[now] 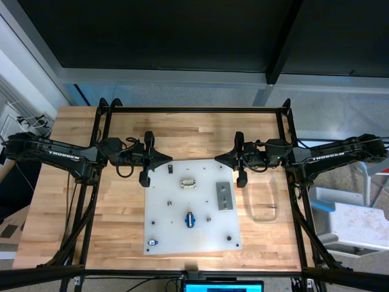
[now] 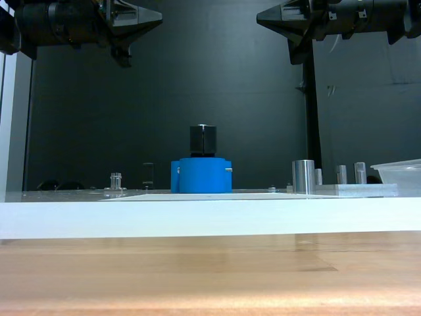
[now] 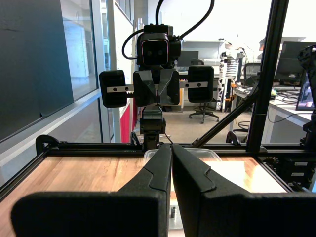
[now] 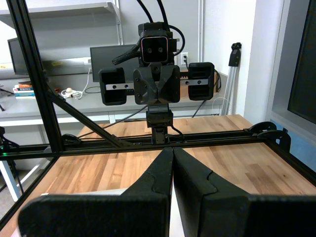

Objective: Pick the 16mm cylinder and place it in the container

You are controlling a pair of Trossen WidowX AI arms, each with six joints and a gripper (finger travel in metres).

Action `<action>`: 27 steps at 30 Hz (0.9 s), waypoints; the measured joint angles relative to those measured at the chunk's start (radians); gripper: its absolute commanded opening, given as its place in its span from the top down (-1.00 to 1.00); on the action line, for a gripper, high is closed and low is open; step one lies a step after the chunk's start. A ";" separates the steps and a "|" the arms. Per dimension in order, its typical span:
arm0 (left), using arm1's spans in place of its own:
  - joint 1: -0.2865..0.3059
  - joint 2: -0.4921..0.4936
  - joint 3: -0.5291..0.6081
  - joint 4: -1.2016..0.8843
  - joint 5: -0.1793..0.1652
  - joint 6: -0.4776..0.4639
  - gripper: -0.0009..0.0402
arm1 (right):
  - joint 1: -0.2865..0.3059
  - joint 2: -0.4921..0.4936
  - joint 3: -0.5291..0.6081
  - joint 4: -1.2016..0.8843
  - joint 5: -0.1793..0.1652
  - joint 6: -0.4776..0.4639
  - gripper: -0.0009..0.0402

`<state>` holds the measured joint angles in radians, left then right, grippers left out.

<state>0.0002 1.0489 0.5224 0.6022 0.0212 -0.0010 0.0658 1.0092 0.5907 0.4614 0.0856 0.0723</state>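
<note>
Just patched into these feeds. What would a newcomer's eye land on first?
The left tool and right tool, both shut and empty, hang nose to nose with a gap between them, high above the white board's far edge. Next comes the blue-and-black part standing near the board's middle, then the clear container just right of the board.

Matt black plastic above wood, white board and bare metal.

My left gripper (image 1: 169, 159) and right gripper (image 1: 217, 159), both matt black plastic with fingers pressed together, hang high over the far edge of the smooth white plastic board (image 1: 182, 234). The table (image 1: 121, 213) is pale wood, the block (image 1: 223, 196) dull grey metal, the cylinder (image 2: 303, 176) shiny metal, the container (image 1: 265, 201) clear plastic.
</note>
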 measured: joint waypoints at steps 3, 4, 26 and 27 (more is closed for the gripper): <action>0.000 0.000 0.000 0.000 0.000 0.000 0.96 | 0.000 0.000 0.000 0.000 0.000 0.000 0.96; 0.000 0.000 0.000 0.000 0.000 0.000 0.96 | 0.000 0.000 0.000 0.000 0.000 0.000 0.96; 0.000 0.000 0.000 0.000 0.000 0.000 0.96 | 0.000 0.004 0.164 -0.318 -0.036 0.025 0.96; 0.000 0.000 0.000 0.000 0.000 0.000 0.96 | 0.000 0.006 0.187 -0.370 -0.036 0.027 0.96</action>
<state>-0.0002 1.0485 0.5228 0.6018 0.0212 -0.0010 0.0658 1.0149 0.7780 0.0910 0.0494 0.0998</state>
